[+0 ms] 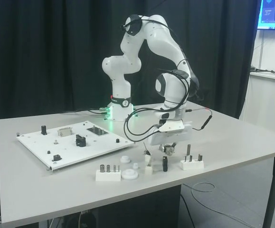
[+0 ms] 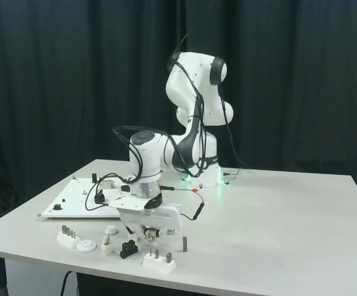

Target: Insert waterproof.

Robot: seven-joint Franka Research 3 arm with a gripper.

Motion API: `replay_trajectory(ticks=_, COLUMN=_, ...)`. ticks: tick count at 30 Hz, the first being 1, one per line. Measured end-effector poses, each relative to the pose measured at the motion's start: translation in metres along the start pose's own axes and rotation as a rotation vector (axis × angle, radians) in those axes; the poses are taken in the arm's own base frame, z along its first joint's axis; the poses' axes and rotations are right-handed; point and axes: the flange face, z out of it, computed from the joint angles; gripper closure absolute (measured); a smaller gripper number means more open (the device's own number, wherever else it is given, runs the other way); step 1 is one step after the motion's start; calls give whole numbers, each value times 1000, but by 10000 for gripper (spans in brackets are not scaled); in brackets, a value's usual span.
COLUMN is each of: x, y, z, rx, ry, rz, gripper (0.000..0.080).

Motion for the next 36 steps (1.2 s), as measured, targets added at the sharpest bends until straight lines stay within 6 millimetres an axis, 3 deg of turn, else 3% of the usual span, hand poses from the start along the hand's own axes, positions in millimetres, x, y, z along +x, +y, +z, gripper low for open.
replay_trajectory(ticks=12, x=3, y=-3, z=-22, rx=-6, ry=-20, rz=-1, gripper=488)
replay_trajectory(ticks=36, x=20, y=5, z=-41, rx=-25, ry=26, rz=-28, gripper=488)
